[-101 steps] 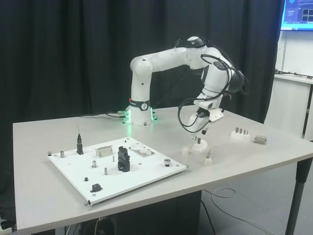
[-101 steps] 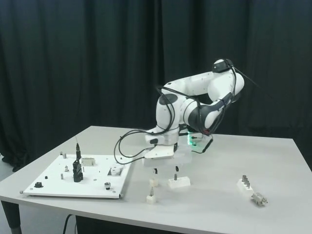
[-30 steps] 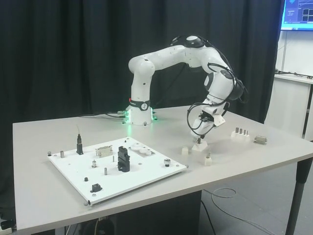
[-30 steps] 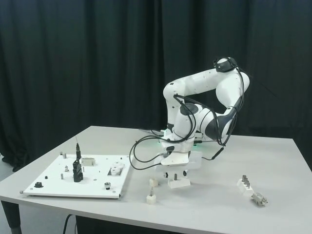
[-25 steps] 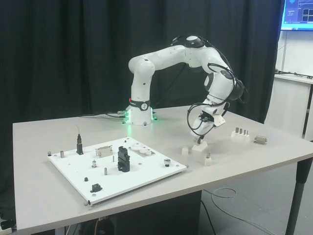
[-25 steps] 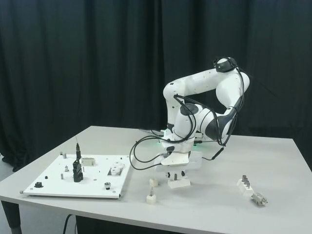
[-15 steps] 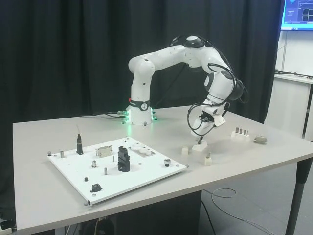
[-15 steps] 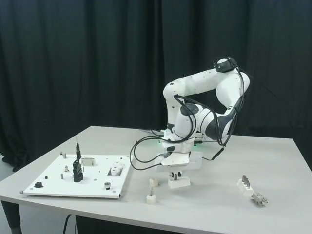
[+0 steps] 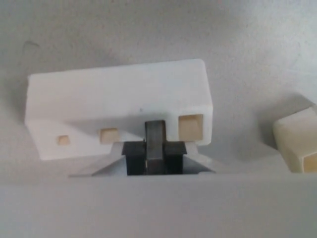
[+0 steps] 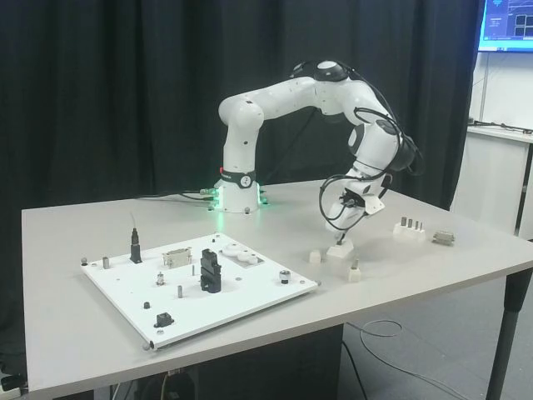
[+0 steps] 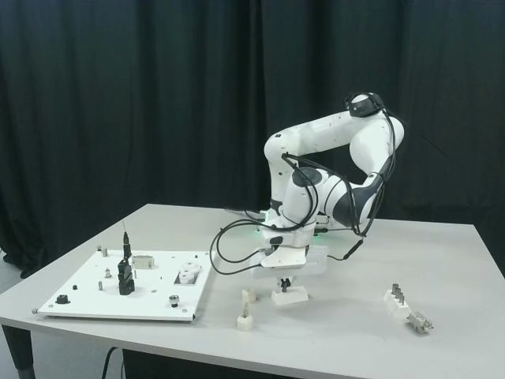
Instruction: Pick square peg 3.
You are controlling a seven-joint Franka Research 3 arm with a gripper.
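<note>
A grey square peg (image 9: pixel 155 141) stands in a white holder block (image 9: pixel 119 99) that has several square holes, three of them vacant. My gripper (image 9: pixel 155 161) is down over the block, its black fingers (image 9: pixel 132 158) pressed against both sides of the peg, so it is shut on the peg. In the first room view the gripper (image 10: pixel 341 242) sits low over the holder (image 10: pixel 337 252) on the grey table. The second room view shows the gripper (image 11: pixel 282 283) right above the same holder (image 11: pixel 289 297).
Two small white blocks (image 10: pixel 315 257) (image 10: pixel 354 273) sit beside the holder, one carrying a peg. A white board (image 10: pixel 241 296) with black and grey parts lies on the table's other side. Another white holder with pegs (image 10: pixel 409 231) and a grey part (image 10: pixel 443 238) lie farther out.
The arm has swung its wrist round and come down from above the holder; over the last second the gripper sank a little onto the peg.
</note>
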